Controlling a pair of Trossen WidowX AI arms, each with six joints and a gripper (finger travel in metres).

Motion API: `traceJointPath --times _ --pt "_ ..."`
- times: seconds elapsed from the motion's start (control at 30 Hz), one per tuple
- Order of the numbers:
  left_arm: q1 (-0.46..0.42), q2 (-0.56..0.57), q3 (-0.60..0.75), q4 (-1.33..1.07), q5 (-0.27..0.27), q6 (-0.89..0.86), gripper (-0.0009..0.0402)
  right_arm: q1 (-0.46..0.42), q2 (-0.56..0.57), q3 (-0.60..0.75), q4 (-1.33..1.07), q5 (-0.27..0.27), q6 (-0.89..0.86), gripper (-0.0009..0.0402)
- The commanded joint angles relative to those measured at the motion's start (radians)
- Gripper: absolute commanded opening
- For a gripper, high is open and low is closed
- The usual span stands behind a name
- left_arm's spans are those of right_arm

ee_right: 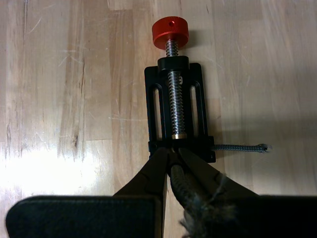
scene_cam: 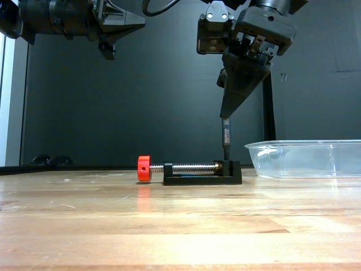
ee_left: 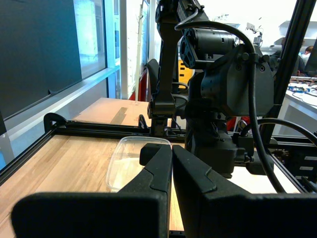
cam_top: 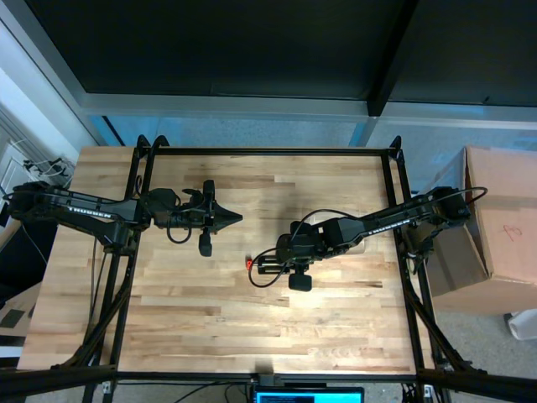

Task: Remove the USB-C connector from the USB-C receptacle and place in the container

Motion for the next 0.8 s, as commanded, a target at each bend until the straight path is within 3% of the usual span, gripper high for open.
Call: traceJointPath --times 0.03,0.8 --pt "0.0 0.0 0.0 0.0 0.0 0.0 0.0 0.001 -0.002 0.011 0.003 -0.003 0.002 0.0" --pt "0.0 0.0 0.0 0.0 0.0 0.0 0.0 0.006 -0.018 0.221 -0.187 0.02 -0.024 0.0"
